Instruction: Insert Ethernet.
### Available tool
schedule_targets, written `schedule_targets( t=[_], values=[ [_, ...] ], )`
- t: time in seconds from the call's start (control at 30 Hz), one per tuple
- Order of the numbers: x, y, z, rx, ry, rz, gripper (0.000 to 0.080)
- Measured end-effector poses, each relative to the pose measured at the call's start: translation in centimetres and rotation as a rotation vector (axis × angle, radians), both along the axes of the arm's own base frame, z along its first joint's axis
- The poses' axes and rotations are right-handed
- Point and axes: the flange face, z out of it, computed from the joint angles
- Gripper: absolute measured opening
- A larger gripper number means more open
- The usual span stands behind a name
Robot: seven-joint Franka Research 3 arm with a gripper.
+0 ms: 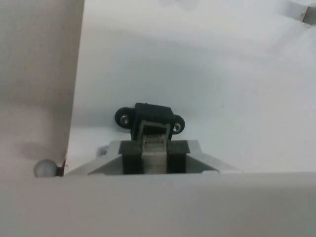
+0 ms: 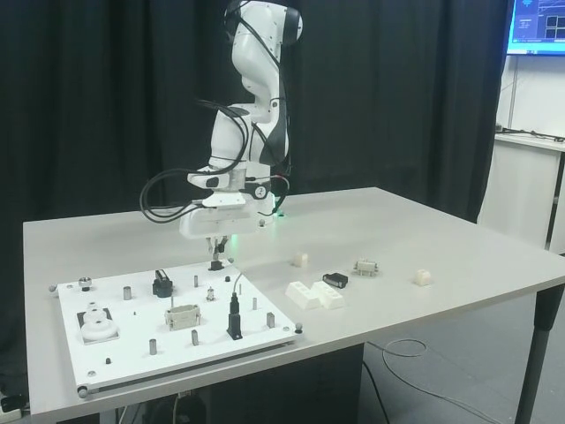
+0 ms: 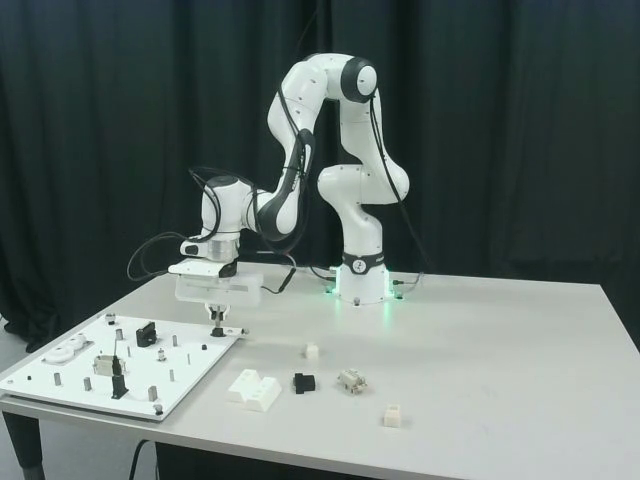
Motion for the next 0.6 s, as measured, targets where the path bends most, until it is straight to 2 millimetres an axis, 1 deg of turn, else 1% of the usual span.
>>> schedule_targets(
  t=[0.6],
  values=[
    [0.40,-0.06,-0.12,0.004,-0.021,-0.019,0.0098]
  ],
)
